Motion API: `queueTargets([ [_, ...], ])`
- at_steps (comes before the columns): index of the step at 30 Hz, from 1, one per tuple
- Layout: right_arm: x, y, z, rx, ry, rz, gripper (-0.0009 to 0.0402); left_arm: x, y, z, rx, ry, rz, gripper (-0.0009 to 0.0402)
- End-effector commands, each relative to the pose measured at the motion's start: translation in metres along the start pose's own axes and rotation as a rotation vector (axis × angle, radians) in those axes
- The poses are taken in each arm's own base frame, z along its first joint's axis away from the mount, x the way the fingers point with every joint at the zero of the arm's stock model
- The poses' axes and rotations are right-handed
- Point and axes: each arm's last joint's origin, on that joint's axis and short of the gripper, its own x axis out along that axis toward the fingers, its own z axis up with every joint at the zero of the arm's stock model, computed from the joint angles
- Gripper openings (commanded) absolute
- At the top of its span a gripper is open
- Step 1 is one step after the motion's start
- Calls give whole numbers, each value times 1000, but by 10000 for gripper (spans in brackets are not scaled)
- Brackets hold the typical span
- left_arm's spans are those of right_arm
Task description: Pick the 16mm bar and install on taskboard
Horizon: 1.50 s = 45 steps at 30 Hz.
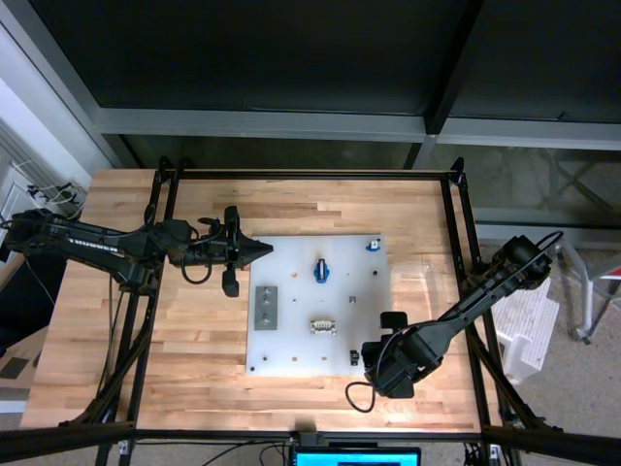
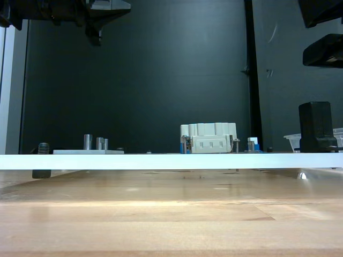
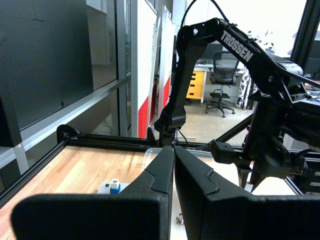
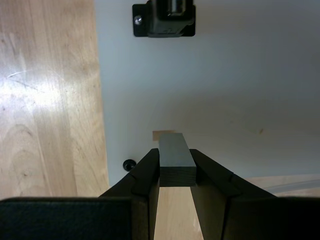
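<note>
The 16mm bar (image 4: 176,156) is a grey, square-ended metal piece. It is clamped between the fingers of the right pincer (image 4: 175,161), which points down above the near right corner of the white taskboard (image 4: 225,75). The left pincer (image 3: 173,153) hangs over the board's left edge, fingers pressed together on nothing.

Only readable thing is "TROSSEN", white caps along the black right arm (image 3: 239,45) (the left arm (image 1: 87,243) has white lettering too, unreadable).
</note>
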Motion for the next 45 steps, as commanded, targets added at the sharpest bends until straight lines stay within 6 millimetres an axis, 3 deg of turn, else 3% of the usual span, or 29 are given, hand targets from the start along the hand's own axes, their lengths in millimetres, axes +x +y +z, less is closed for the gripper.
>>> queueTargets([
  [1,0,0,0,-1,-1,0,16,0,0,0,0,0,0,1],
  [45,3,1,-2,20,-8,-3,16,0,0,0,0,0,0,1],
])
